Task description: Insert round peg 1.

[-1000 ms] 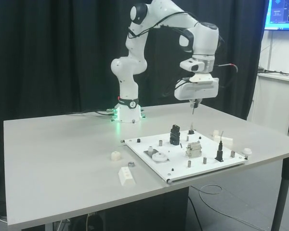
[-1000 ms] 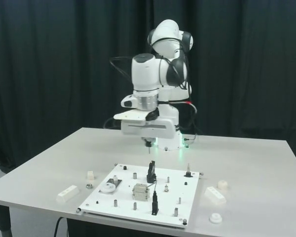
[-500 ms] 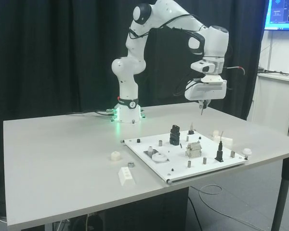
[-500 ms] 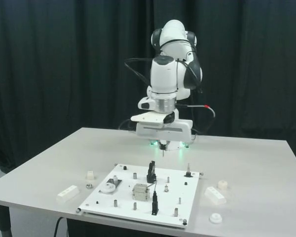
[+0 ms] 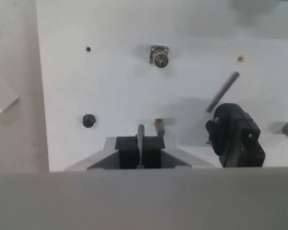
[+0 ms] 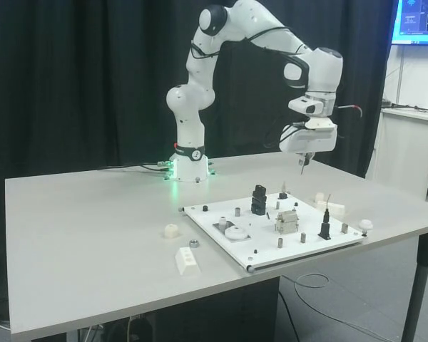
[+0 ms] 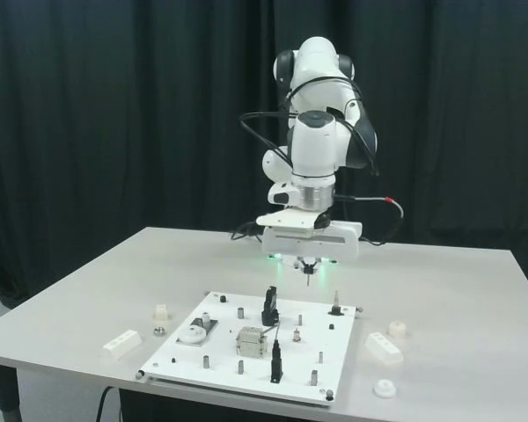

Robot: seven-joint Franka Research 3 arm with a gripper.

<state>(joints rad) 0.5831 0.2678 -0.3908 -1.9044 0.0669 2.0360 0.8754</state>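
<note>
My gripper [image 6: 302, 159] hangs above the far side of the white board [image 6: 265, 240], shut on a thin grey round peg [image 5: 140, 142] that points down. In the second room view the gripper [image 7: 310, 266] is well above the board [image 7: 335, 352], between the black connector [image 7: 268, 308] and a short post on a black base [image 7: 335, 307]. In the wrist view the peg sticks out between the two black pads [image 5: 128, 153], over bare board near a small stud [image 5: 159, 126]. The black connector [image 5: 235, 136] shows close beside it.
The board carries a metal box [image 6: 287, 221], a white gear [image 6: 235, 232], a black plug [image 6: 324, 226] and several short pegs. Loose white blocks [image 6: 187, 260] [image 7: 383, 347] and a white cap [image 7: 385, 388] lie on the grey table [image 6: 85, 235] on both sides.
The arm has swung sideways, toward the right in both room views, carrying the peg from over the table behind the board to above the board's far side. The grip stays shut.
</note>
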